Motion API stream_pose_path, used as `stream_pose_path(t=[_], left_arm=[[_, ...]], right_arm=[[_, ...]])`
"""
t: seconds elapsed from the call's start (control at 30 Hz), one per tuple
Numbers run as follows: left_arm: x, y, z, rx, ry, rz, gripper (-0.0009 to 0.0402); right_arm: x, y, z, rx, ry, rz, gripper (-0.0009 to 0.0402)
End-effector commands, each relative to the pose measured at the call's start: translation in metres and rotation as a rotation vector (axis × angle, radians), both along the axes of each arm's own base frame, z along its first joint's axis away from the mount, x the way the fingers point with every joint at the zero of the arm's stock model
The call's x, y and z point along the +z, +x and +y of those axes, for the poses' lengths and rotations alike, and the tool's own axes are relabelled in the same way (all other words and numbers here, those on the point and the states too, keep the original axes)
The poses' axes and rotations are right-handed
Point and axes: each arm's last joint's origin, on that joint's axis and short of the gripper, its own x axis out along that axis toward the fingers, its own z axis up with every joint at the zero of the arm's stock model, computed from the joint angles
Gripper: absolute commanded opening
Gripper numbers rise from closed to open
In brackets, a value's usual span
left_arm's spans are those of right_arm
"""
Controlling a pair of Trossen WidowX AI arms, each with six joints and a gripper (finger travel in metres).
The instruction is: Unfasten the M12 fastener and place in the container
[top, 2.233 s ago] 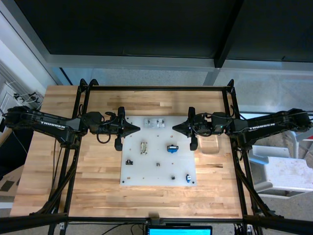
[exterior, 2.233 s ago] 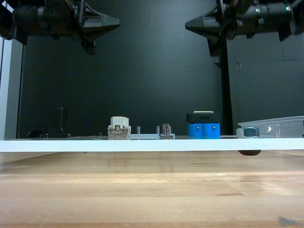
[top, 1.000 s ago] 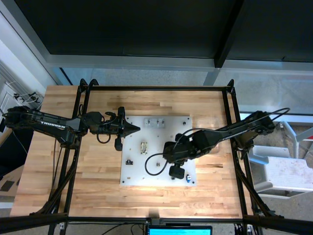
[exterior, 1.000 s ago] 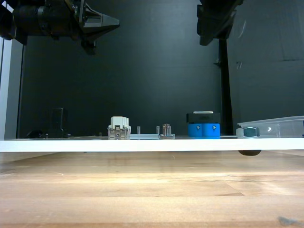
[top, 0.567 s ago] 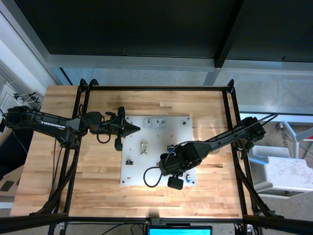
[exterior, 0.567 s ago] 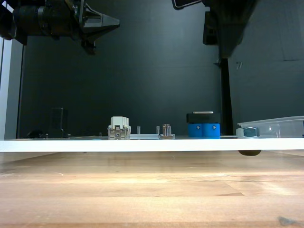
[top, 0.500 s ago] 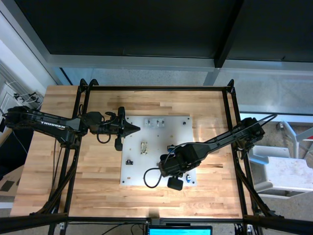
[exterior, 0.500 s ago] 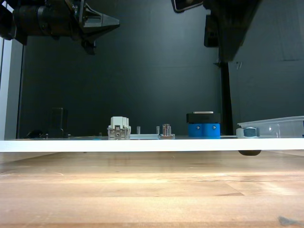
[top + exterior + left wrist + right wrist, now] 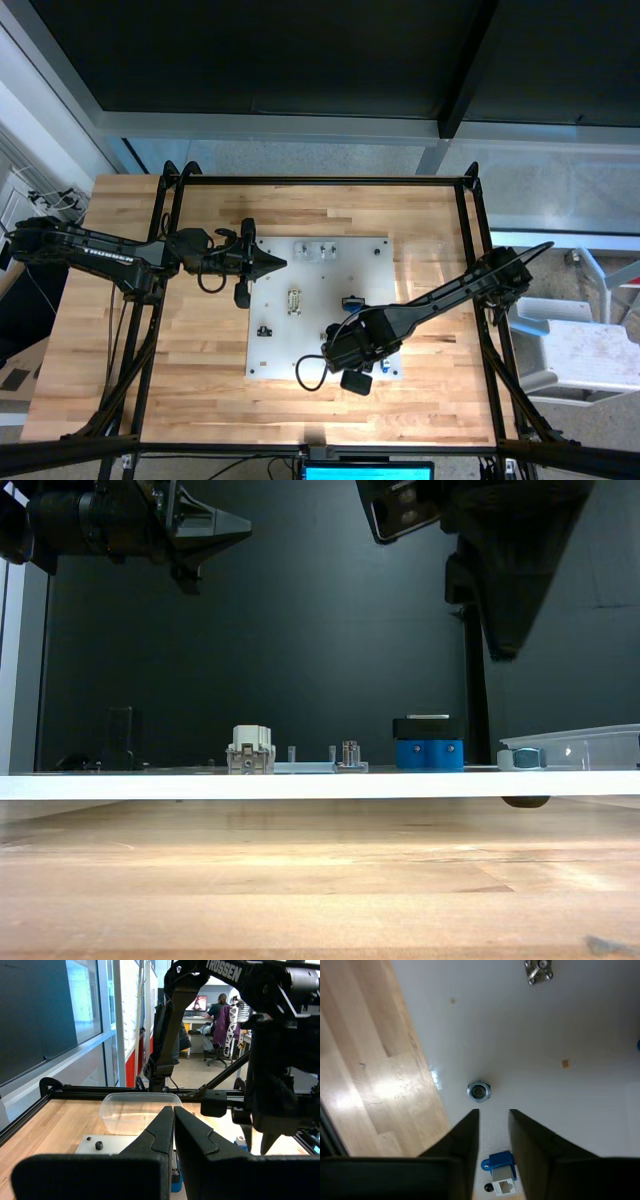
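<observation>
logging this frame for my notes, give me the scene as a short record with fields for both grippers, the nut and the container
left gripper: shut, raised over the board's far left part
right gripper: open, pointing down, well above the board, holding nothing
M12 nut: silver, on the white board just ahead of the right gripper, apparently on its stud, untouched
container: clear tub off the board's right edge, nut not in it
task stage: approach, nut not yet gripped
</observation>
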Motion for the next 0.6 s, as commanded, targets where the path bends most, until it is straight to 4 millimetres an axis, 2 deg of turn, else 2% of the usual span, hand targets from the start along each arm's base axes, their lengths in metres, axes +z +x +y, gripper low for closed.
stream_pose_path(t=[0.03,0.17,0.3,0.6], left_arm=[[0.0,0.0,0.0,0.0,0.0,0.0,0.0],[0.0,0.0,0.0,0.0,0.0,0.001,0.0],[0.0,0.0,0.0,0.0,0.0,0.0,0.0],[0.0,0.0,0.0,0.0,0.0,0.0,0.0]], right_arm=[[-0.005,0.001,0.004,0.002,-0.004,0.009,0.0151],[-0.011,0.003,0.007,0.004,-0.021,0.017,0.0204],[-0.017,0.005,0.008,0.007,-0.039,0.028,0.0235],[-0.027,0.007,0.009,0.039,-0.073,0.025,0.0243]])
